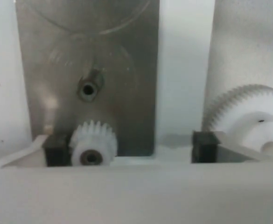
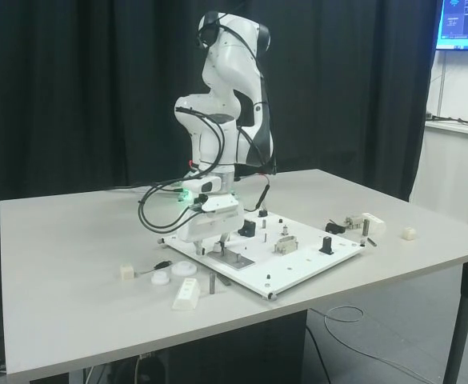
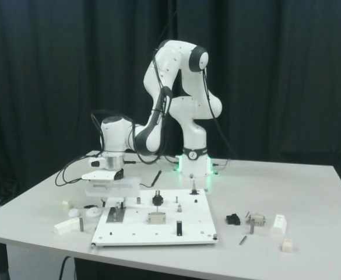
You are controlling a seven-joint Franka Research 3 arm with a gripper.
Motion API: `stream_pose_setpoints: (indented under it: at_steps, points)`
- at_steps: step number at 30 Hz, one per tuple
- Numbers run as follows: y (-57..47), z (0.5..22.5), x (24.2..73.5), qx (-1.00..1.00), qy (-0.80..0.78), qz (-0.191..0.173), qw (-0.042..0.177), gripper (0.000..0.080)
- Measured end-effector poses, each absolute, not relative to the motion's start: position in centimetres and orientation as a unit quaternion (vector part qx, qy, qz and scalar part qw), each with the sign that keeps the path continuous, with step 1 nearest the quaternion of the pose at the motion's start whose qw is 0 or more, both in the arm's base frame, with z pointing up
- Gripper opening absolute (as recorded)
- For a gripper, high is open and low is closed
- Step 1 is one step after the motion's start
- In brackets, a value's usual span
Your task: Remove small gear.
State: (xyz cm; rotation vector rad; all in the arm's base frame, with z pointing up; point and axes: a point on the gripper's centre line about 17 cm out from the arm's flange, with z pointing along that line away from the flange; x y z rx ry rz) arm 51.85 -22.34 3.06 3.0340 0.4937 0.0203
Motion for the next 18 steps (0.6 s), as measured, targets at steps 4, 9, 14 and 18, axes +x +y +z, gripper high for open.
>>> stream_pose_setpoints:
  at_steps: [4, 9, 14, 18]
  points:
    - [-21.7, 2.9, 51.7, 0.986, 0.164, 0.003, 0.028, 0.0539]
    - [-20.8, 2.9, 51.4, 0.986, 0.164, -0.003, 0.017, 0.0358]
    - [-20.5, 2.9, 51.4, 0.987, 0.162, -0.005, 0.013, 0.0358]
    - [-20.5, 2.9, 51.4, 0.987, 0.162, -0.005, 0.013, 0.0198]
